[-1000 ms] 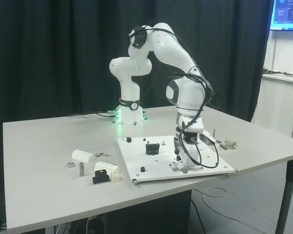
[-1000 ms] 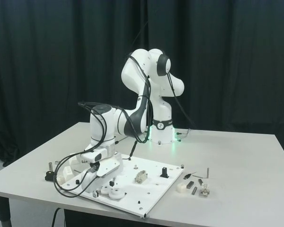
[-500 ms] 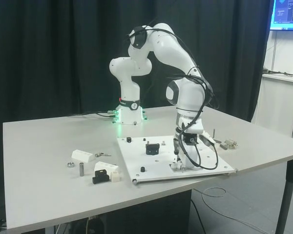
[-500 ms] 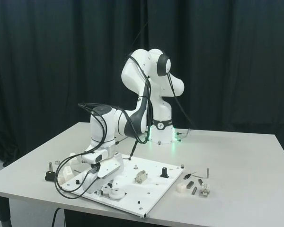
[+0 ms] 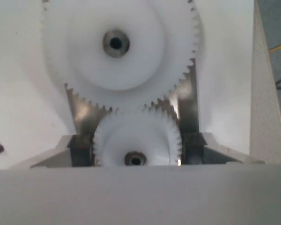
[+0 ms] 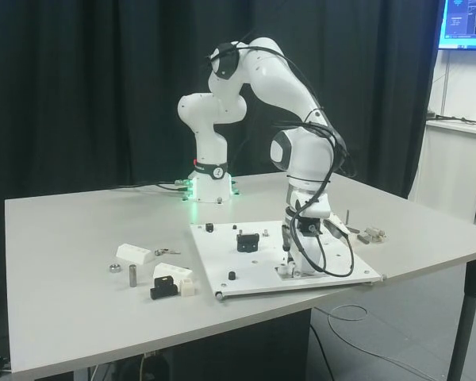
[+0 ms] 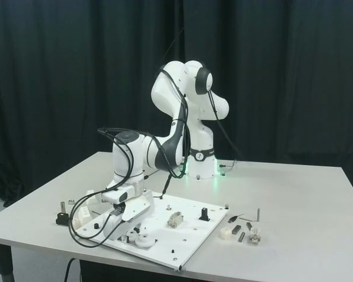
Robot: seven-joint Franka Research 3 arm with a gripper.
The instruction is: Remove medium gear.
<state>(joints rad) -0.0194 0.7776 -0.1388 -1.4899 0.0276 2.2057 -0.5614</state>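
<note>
While the white robot arm (image 6: pixel 301 159) stays bent low over the white square base plate (image 7: pixel 188 232) on the grey tabletop (image 7: pixel 306 211), its wrist sits slightly higher in the second room view than it did a second ago. The first room view shows almost no shift. I read this as the start of the pull-off, not a finished one.

In the wrist view the medium white plastic toothed gear (image 5: pixel 136 140) lies between the two dark metal fingers (image 5: pixel 82 126) of the end effector (image 5: pixel 136 126). The fingers seem pressed against its teeth on opposite sides, so the end effector looks clenched on it. Its teeth meet those of the large white plastic gear (image 5: pixel 117 51) just beside it, so it is not clear of the plate yet.

The medium gear lies flat, with its face and metal-lined bore turned up toward the wrist. Being round, it has no long side. Its one axis runs upright through the bore, so a straight upward pull suits it.
</note>
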